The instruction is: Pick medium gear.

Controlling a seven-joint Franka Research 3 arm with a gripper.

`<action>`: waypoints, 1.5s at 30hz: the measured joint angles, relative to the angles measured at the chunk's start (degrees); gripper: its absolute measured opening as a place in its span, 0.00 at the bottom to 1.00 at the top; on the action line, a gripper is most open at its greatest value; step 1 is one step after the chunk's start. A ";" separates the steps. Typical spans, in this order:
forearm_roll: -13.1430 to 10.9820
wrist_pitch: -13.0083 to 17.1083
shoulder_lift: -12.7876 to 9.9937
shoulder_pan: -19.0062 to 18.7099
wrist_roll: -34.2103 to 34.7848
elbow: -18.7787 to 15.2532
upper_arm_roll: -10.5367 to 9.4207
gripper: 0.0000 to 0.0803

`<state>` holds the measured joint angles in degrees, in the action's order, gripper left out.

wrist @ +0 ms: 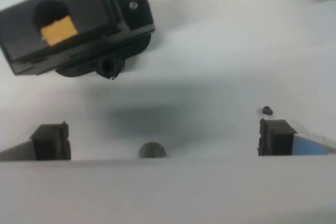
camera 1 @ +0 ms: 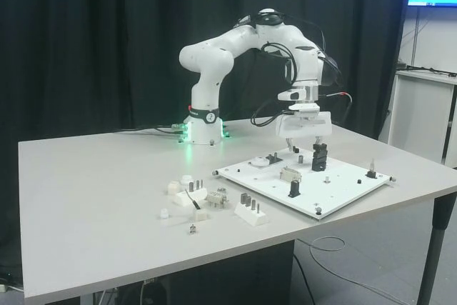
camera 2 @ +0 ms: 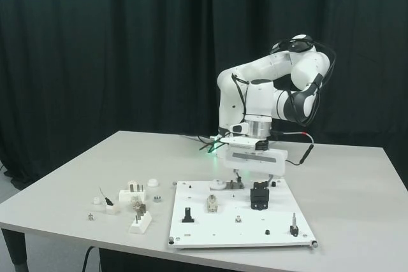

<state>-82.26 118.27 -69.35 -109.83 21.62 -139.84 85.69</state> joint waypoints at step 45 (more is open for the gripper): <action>4.79 0.76 -0.01 5.59 -2.55 1.87 3.69 1.00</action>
<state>-77.47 119.04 -69.36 -104.24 19.07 -137.97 89.38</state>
